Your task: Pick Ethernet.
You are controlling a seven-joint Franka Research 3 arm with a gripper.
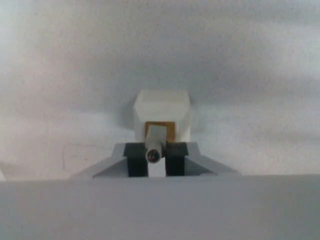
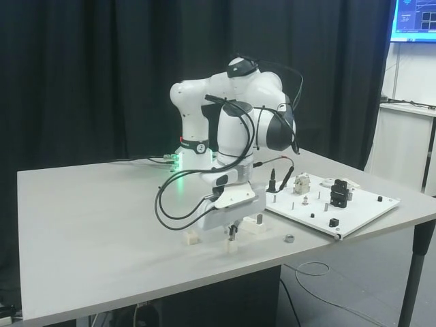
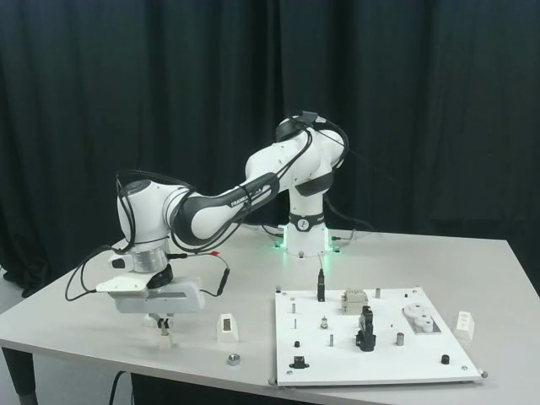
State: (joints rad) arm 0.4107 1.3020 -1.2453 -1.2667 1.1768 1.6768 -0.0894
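The claw [image 1: 156,167] is down at the table [image 2: 88,211], near its front edge, and its two black fingers [image 1: 135,160] are closed on the short plug [image 1: 154,150] that stands in a small white holder [image 1: 162,112]. The plug is the Ethernet piece the task asks for, and it sits between the pads with its end facing the wrist camera. In the second room view the holder [image 3: 167,339] shows just under the claw, with a second white block [image 3: 226,328] and a small ring [image 3: 234,359] close by, nearer the white board [image 3: 472,359] that lies toward the table's right end.

The main risk, as I judge it, is that the holder comes up with the plug if the fit is tight, since nothing visibly fixes the holder to the table. A tilted pull could also jam the plug or let it slip through the pads, because only a short length is gripped. The black cable [image 2: 170,204] looping beside the wrist could brush the neighbouring block on the way up
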